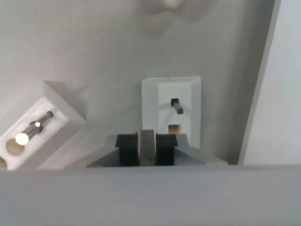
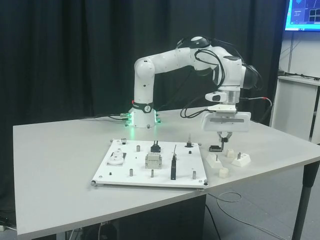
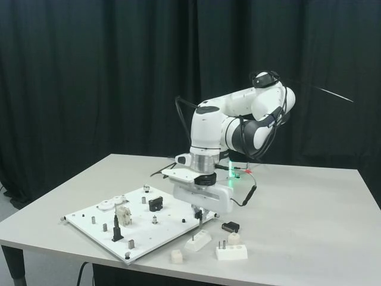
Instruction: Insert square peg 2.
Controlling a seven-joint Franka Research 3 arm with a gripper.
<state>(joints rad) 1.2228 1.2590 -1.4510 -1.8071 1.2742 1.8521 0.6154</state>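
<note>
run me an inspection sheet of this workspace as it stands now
surface: grey table carrying a white board of small fixtures.
job's things: white peg holder with one black peg standing and one square hole open; a grey peg sits between the tool's fingers.
clutter: other white holder blocks nearby.
grippers: tool above the peg holder, shut on the peg.
cables: black cables along the arm.
surroundings: black curtain behind.

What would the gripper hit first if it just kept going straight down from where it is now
Probably the small white block under the gripper, the one holding a black peg. How far it hangs above is unclear.
</note>
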